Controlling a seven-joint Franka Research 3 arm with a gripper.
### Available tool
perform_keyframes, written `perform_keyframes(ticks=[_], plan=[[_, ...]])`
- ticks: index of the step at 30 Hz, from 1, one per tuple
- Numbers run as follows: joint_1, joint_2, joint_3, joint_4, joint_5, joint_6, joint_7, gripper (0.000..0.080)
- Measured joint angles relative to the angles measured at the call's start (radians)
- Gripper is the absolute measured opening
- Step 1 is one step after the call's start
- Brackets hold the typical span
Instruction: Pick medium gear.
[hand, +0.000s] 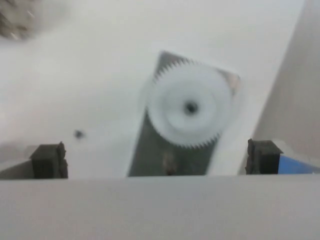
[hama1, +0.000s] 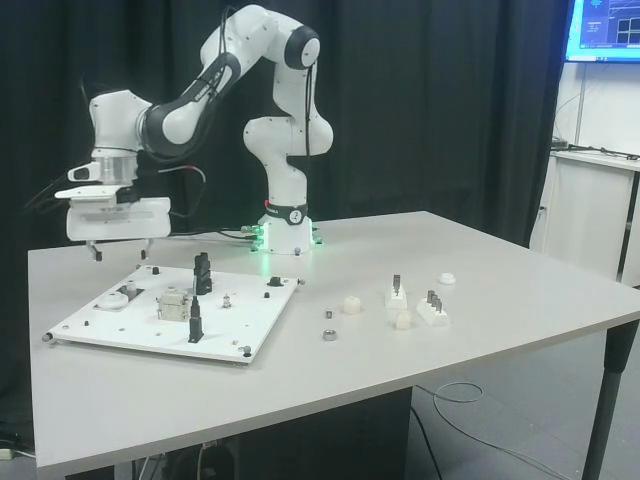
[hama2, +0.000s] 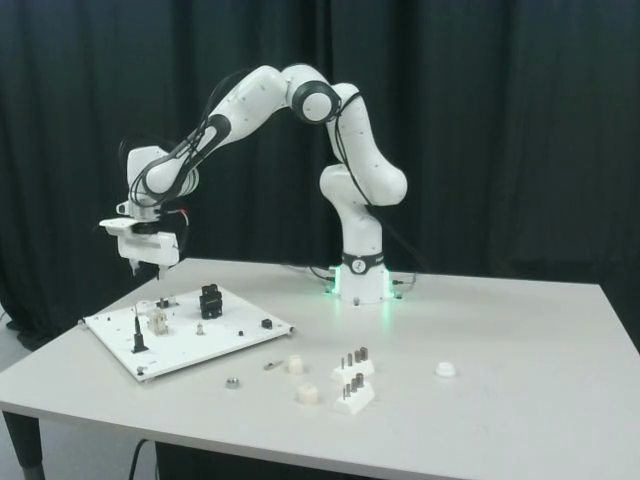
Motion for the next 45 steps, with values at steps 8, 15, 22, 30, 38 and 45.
perform_keyframes(ticks=[8,15,22,30,38,45], plan=[[0.057,-0.029,0.008,0.038,0.003,-0.064,0.064,0.08],[0.135,-0.064,0.009,0.059,0.003,-0.125,0.143,0.08],[0.228,-0.097,0.009,0.069,-0.002,-0.173,0.243,0.08],[0.343,-0.13,0.009,0.076,-0.047,-0.201,0.404,0.08],[0.469,-0.156,0.009,0.078,-0.108,-0.22,0.594,0.08],[0.582,-0.159,0.01,0.076,-0.14,-0.237,0.757,0.08]])
